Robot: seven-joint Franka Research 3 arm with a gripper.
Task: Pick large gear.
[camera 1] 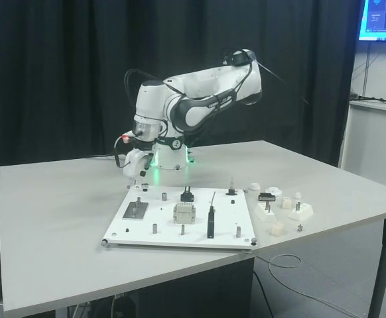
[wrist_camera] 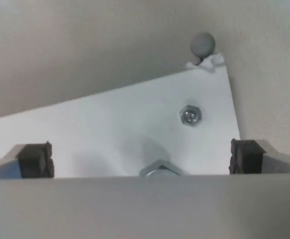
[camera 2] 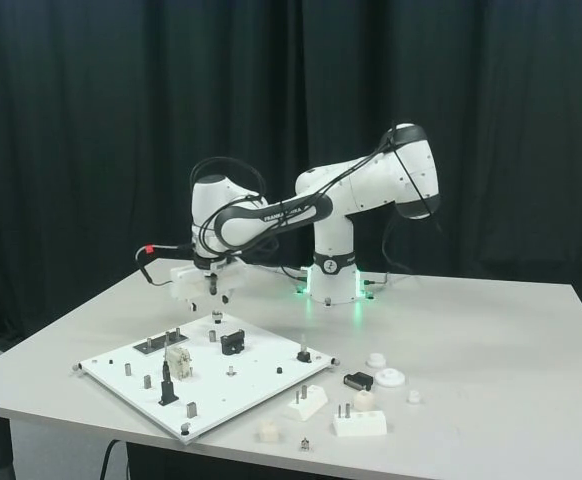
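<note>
So the gripper hangs over the far left corner of the white board, jaws spread wide with nothing between them. The wrist view only shows that board corner, a hex bolt and a small grey foot at the tip. No gear there at all.

The large gear, as best one can judge, is the white toothed disc lying flat on the grey table off the board's right side, among the loose white parts. That puts it well apart from the gripper, across the whole board. Lying flat, it has no real long axis to line up with.
</note>
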